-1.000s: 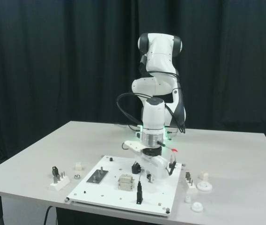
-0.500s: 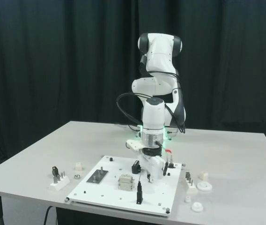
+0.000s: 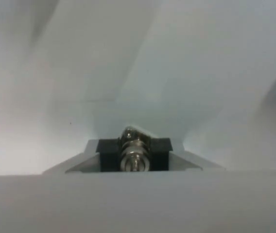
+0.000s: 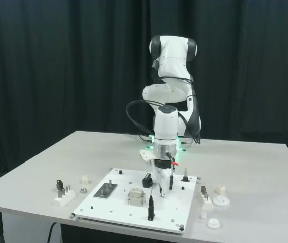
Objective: Insert BNC.
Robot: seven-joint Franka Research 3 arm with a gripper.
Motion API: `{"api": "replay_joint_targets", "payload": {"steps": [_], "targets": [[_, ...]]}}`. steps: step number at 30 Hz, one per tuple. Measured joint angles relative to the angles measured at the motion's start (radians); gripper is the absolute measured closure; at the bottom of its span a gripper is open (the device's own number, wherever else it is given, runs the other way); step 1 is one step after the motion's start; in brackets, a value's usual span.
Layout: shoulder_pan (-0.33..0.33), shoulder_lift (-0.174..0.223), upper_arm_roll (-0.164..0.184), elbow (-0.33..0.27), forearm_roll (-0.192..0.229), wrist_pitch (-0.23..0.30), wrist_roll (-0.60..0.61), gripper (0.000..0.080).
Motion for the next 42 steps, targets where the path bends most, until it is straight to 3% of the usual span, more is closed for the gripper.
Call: {"api": "replay_joint_targets", "payload": {"steps": [9, 24, 42], "targets": [[-0.001, 0.001, 0.0, 0.0, 0.02, 0.0, 0.099, 0.068], [-0.002, 0.001, -0.008, 0.0, 0.128, -0.006, 0.143, 0.068], [0.0, 0.001, -0.01, 0.0, 0.135, -0.006, 0.152, 0.068]]}}
